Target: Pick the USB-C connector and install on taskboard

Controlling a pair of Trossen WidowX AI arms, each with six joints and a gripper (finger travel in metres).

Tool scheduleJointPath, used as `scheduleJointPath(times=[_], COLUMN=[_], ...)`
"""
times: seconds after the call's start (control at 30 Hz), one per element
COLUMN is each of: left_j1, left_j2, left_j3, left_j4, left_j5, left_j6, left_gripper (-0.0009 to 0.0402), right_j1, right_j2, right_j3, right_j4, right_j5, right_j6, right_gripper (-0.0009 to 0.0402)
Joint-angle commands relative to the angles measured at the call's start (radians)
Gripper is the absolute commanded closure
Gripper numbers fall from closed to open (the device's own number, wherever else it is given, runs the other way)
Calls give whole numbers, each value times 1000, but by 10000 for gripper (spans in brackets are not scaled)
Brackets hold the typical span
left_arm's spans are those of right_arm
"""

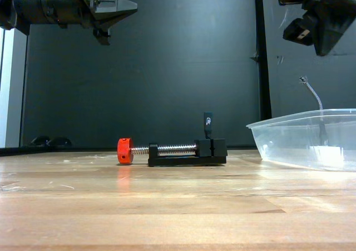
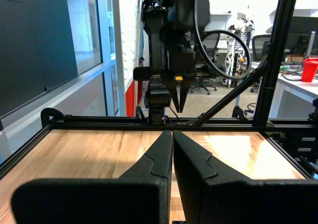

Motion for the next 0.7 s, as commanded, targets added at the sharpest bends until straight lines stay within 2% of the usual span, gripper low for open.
scheduleJointPath(times=[0.03,0.4,0.57,0.7], left_j1=[0,0,0,0], left_j2=[0,0,0,0], left_j3=[0,0,0,0], left_j4=[0,0,0,0], left_j5=[0,0,0,0], left_j6=[0,0,0,0], left_gripper=[393,393,393,393], right_j1=[18,29,29,30], right_j2=[33,132,156,178], right_j3=[-4,-11,-42,-56], right_j4=[-8,11,62,87], right_j5=[21,24,24,23], right_j6=[50,99,101,97], right_gripper=[350,216,188,189])
